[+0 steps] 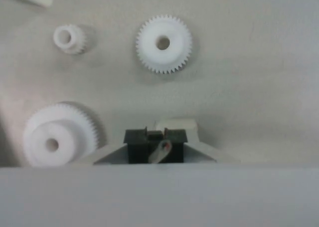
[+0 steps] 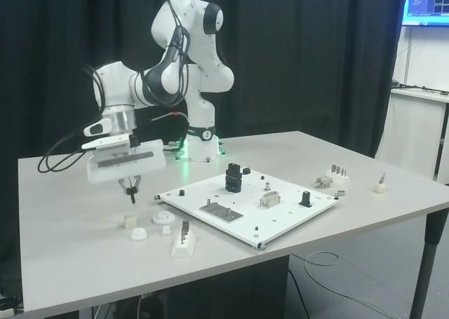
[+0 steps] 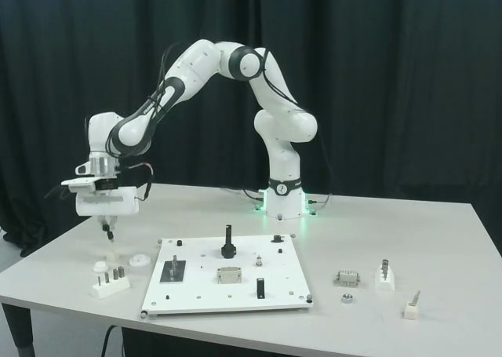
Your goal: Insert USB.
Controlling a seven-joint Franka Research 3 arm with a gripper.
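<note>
My gripper (image 1: pixel 155 146) hangs over the grey table, left of the white assembly board (image 2: pixel 245 210). Its black fingers (image 1: pixel 133 146) are shut on a small plug (image 1: pixel 160 151) with a pale tip, which looks like the USB plug. Directly beneath it on the table sits a small white block (image 1: pixel 177 124), apart from the fingers. In the first room view the gripper (image 2: pixel 131 191) is a short way above that block (image 2: pixel 130 221). In the second room view the gripper (image 3: pixel 107 231) hangs at the table's left end, off the board (image 3: pixel 227 282).
Three white gears lie near the block: a large one (image 1: pixel 163 44), a small one (image 1: pixel 70 39) and a stepped one (image 1: pixel 55 142). A white holder with pegs (image 2: pixel 184 243) stands near the front edge. The board carries a black upright part (image 2: pixel 233 179) and small fixtures.
</note>
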